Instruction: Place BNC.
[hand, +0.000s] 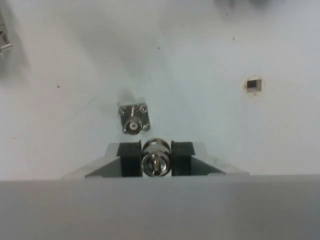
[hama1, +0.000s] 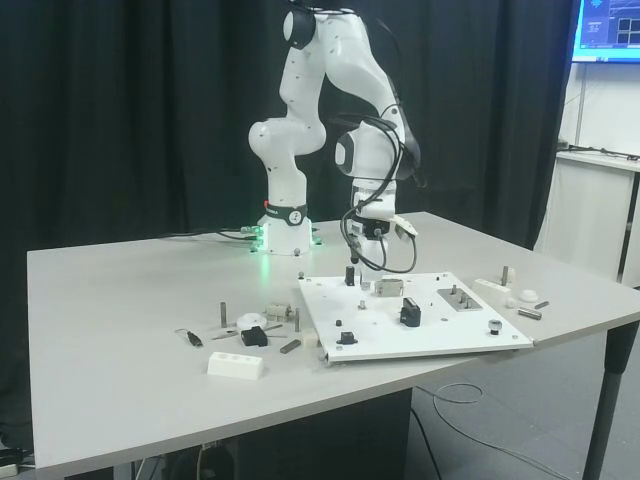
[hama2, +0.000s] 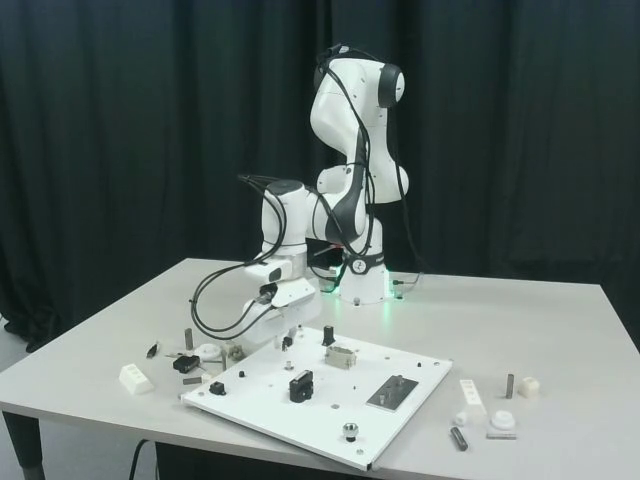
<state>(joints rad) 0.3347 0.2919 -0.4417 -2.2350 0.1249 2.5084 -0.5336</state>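
Note:
In the wrist view my gripper (hand: 156, 159) is shut on the BNC plug (hand: 156, 157), a grey metal cylinder held between two black pads (hand: 130, 159). The BNC socket (hand: 134, 120), a square metal flange with corner screws, stands on the white board (hand: 200, 60) a short way off from the plug, not touching it. From the first room view the gripper (hama1: 349, 262) hangs just above the socket (hama1: 349, 277) at the board's far left corner. The second room view shows the gripper (hama2: 288, 330) low over the board (hama2: 320, 400), with the socket (hama2: 287, 343) under it.
The board carries a grey block (hama1: 388, 288), a black part (hama1: 409, 313), a metal plate with pegs (hama1: 458, 297) and a small black piece (hama1: 345, 337). Loose parts lie left of the board, among them a white block (hama1: 236, 364). More small parts rest at the right (hama1: 512, 295).

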